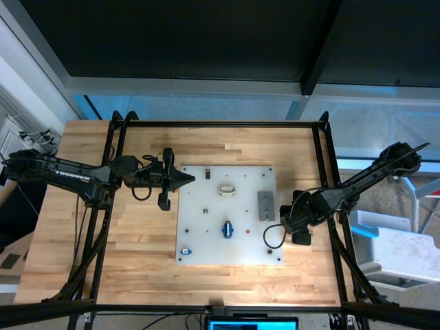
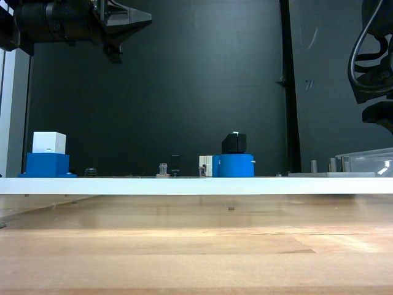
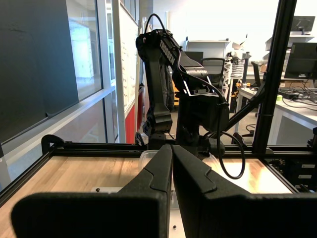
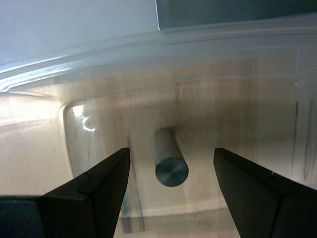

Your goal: Pick the 16mm cylinder and place it in the taskboard

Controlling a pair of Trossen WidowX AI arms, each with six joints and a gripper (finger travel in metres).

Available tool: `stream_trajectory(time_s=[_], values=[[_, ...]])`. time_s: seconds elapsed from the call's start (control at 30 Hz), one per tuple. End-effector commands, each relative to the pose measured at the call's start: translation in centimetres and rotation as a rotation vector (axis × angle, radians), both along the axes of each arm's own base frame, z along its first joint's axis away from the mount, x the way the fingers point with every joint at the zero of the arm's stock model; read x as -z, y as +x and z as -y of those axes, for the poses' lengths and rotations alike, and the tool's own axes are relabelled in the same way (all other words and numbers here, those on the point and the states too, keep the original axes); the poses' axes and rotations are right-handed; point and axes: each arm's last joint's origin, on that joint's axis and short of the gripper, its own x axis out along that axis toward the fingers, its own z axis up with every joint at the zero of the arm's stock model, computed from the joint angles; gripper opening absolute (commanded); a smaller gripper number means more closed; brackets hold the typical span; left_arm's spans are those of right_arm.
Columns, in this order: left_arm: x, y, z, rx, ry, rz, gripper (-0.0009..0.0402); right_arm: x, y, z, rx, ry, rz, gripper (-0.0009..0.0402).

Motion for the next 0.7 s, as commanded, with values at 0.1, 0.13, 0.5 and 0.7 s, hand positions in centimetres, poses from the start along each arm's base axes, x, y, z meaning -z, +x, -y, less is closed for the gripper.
stream_trajectory(time_s=[0.1, 0.13, 0.5, 0.7], values=[[0.01, 0.01, 0.00, 0.000, 0.000, 0.000, 0.0000, 0.00, 0.03, 0.00, 0.006, 0.002, 0.003, 0.0236], [0.01, 0.01, -0.01, 0.000, 0.000, 0.000, 0.0000, -0.01, 0.04, -0.01, 0.008, 0.003, 0.004, 0.0236], [0.01, 0.01, 0.00, 0.000, 0.000, 0.000, 0.0000, 0.00, 0.05, -0.02, 0.008, 0.005, 0.006, 0.0211], [0.01, 0.01, 0.00, 0.000, 0.000, 0.000, 0.0000, 0.00, 0.05, -0.04, 0.007, 0.005, 0.006, 0.0168]])
